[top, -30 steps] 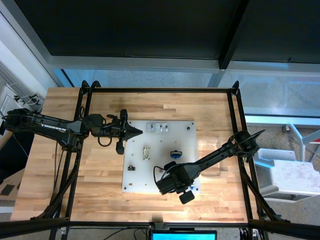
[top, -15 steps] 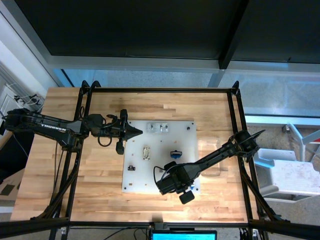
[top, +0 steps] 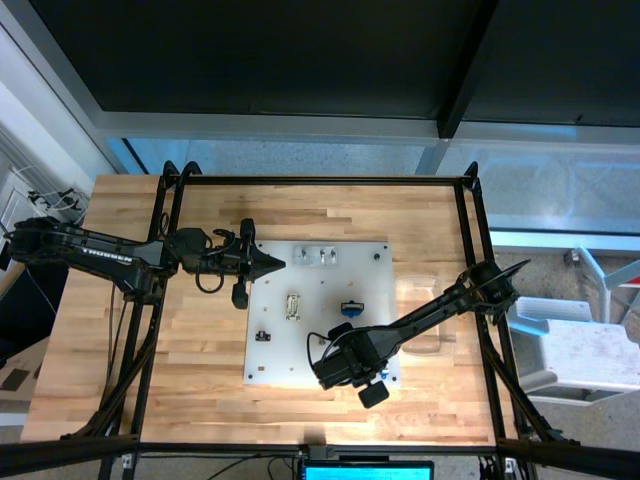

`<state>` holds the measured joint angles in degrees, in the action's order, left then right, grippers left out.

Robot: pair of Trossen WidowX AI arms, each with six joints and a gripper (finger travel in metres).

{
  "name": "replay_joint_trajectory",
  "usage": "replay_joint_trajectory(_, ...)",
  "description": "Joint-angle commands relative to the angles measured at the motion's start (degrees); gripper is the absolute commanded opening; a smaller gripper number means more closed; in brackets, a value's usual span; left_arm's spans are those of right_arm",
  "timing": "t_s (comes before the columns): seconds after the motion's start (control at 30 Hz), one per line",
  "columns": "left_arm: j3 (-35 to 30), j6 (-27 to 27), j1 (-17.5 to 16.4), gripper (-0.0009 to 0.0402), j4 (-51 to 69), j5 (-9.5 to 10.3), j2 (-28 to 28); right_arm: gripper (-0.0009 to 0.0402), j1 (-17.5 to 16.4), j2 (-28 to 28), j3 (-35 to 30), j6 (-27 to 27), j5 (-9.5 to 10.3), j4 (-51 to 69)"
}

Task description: Pick the M12 fastener and fasten on the M12 threads

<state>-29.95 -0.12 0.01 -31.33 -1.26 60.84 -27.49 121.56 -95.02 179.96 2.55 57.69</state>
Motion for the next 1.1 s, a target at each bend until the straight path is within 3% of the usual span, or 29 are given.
replay_joint_trajectory(0.03, 0.00, 0.02, 0.00, 0.0000, -0.02, 0.00, 0.02, 0.0059, 0.00, -0.07, -0.02, 0.04, 0.04, -0.33)
replay_joint_trajectory(0.2, 0.00, 0.02, -0.02, 0.0000, -0.02, 0.00, 0.02, 0.0120, -0.02, -0.09, -0.02, 0.00, 0.00, -0.61)
replay_joint_trajectory(0.37, 0.00, 0.02, 0.00, 0.0000, -0.04, 0.00, 0.02, 0.0157, -0.04, -0.37, -0.02, -0.26, -0.07, -0.68)
replay_joint_trajectory(0.5, 0.00, 0.02, 0.00, 0.0000, -0.02, 0.00, 0.02, 0.0167, -0.04, -1.11, -0.02, -0.42, -0.46, -0.74)
replay_joint_trajectory(0.67, 0.00, 0.02, -0.02, 0.0000, -0.02, 0.00, 0.02, 0.0167, -0.11, -3.08, -0.02, -0.50, -2.95, -0.76)
replay_joint_trajectory(0.87, 0.00, 0.02, 0.00, 0.0000, -0.02, 0.00, 0.02, 0.0167, -0.22, -5.44, -0.02, -1.40, -2.97, -1.22)
replay_joint_trajectory(0.97, 0.00, 0.02, 0.00, 0.0000, -0.02, 0.00, 0.02, 0.0167, -0.31, -6.67, -0.02, -6.14, -2.49, -1.27)
replay_joint_trajectory(1.1, 0.00, 0.02, 0.00, 0.0000, -0.02, 0.00, 0.02, 0.0167, -0.48, -7.76, -0.02, -22.25, -2.54, -0.63)
